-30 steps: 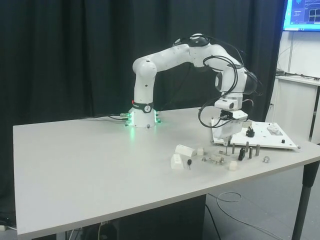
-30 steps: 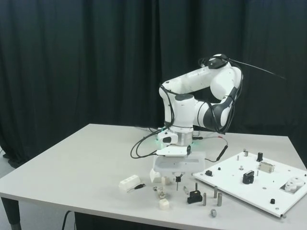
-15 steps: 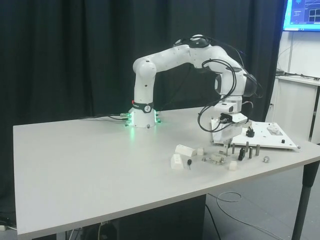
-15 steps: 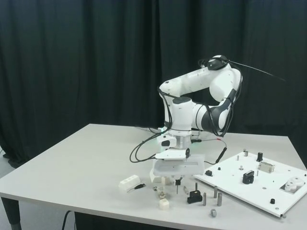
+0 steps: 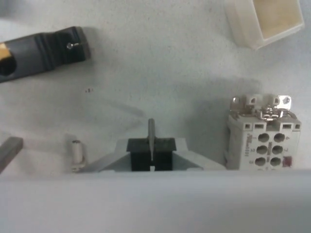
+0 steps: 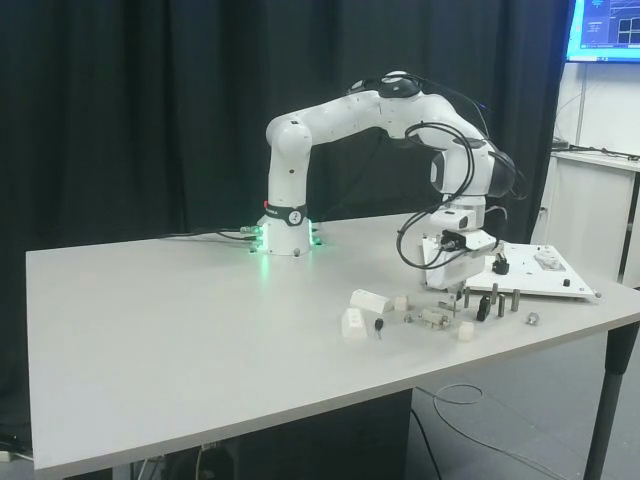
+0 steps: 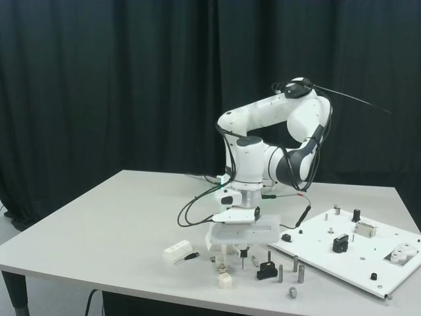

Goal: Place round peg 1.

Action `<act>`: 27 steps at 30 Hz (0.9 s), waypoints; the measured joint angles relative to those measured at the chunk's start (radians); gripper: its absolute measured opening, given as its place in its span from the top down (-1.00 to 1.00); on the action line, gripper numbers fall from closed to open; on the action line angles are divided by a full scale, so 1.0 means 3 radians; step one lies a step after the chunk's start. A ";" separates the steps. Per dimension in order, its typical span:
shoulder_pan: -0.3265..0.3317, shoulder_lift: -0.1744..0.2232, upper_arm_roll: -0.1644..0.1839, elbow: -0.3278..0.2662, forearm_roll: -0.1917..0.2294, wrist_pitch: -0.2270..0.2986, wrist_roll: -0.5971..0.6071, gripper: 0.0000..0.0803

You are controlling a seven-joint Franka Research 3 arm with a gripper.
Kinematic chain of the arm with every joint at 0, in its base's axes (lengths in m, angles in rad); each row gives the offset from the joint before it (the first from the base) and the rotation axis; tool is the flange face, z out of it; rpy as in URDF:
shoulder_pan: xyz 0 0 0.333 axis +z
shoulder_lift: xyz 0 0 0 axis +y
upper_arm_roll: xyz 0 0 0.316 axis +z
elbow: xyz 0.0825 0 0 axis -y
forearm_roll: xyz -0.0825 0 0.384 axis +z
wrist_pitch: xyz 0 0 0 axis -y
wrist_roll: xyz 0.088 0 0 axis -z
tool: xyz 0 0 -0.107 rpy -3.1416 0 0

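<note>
The claw (image 5: 151, 156) is gripping round peg 1 (image 5: 151, 132), a thin grey pin. Its two black fingers (image 5: 138, 155) are standing nearly closed, pressing the pin from both sides. The pin is pointing down toward the grey bench (image 6: 180, 310), low over a group of loose parts. Whether its tip is touching the bench cannot be told.

A white connector block (image 5: 265, 145) with six round holes is lying just beside the claw. A black part (image 5: 43, 48) and an open white box (image 5: 265, 22) are lying further off. A small white cylinder (image 5: 76, 153) is resting near the fingers. The white board (image 7: 355, 253) is sitting apart from the claw, on the bench.
</note>
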 joint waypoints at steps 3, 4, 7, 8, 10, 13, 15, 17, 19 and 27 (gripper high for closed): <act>-0.0004 0.0001 0.0007 0.0005 0.0000 0.0000 0.0000 0.96; -0.0005 0.0001 0.0009 0.0007 0.0000 0.0000 0.0000 0.96; -0.0008 0.0002 0.0013 0.0012 0.0000 0.0000 0.0000 0.96; -0.0009 0.0002 0.0015 0.0014 0.0000 0.0000 0.0000 0.96; -0.0012 0.0003 0.0019 0.0017 0.0000 0.0000 0.0000 0.96; -0.0015 0.0003 0.0025 0.0021 0.0000 0.0000 0.0006 0.96; -0.0018 0.0003 0.0028 0.0022 0.0000 0.0000 0.0013 0.96; -0.0022 0.0003 0.0033 0.0024 0.0001 0.0000 0.0017 0.31; -0.0026 0.0003 0.0037 0.0026 0.0001 0.0000 0.0017 0.31; -0.0043 0.0003 0.0051 0.0039 0.0001 0.0000 0.0017 -0.52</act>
